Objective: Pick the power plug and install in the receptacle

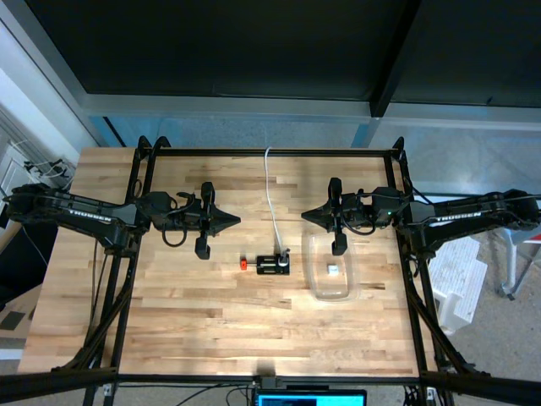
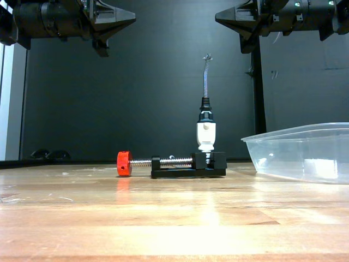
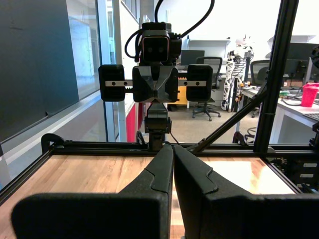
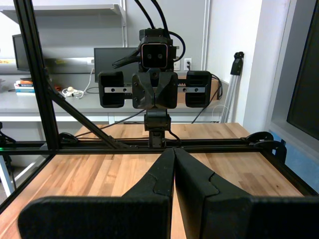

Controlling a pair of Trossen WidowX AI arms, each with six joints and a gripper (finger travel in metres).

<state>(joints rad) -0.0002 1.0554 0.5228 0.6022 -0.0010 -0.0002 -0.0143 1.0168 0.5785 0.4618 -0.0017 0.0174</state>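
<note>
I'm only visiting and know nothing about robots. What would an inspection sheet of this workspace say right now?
Surface: wooden table, bare boards inside a black frame.
Job's things: receptacle stands upright in a black clamp with a red knob, mid-table. The power plug cannot be made out in any view.
Clutter: clear tray right of the clamp, with a small white square piece in it.
Grippers: left gripper shut, empty, raised left of the clamp. Right gripper shut, empty, raised to its right.
Cables: white cable runs from the receptacle to the far edge.
Surroundings: office desks and chairs beyond the table.
</note>
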